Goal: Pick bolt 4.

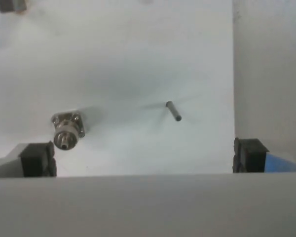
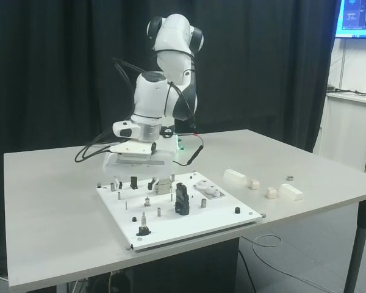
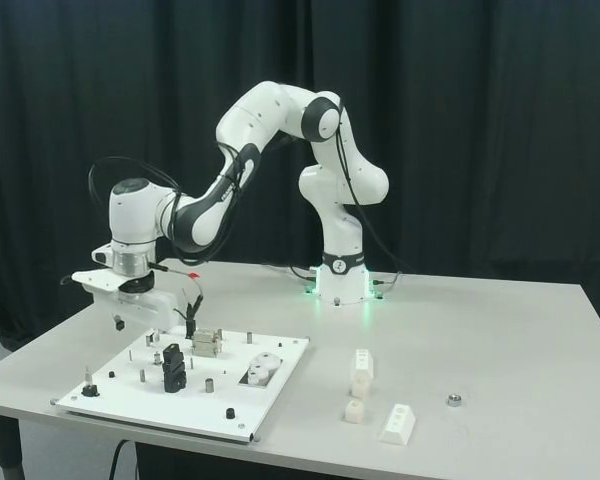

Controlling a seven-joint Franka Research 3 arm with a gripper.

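In the wrist view a thin grey bolt stands out of the white board, tilted as seen from above. My gripper hangs above the board, open, with its black fingertips wide apart and nothing between them. The bolt lies between the two fingertips' lines, nearer the one at the board's edge. From the first room view the gripper hovers over the board's back left part. It shows at the near left in the second room view. Which pin is bolt 4 I cannot tell in the room views.
A metal connector with a square flange sits on the board close to one fingertip. On the board stand a black clamp, a grey fixture and several small pins. White blocks lie on the grey table beside the board.
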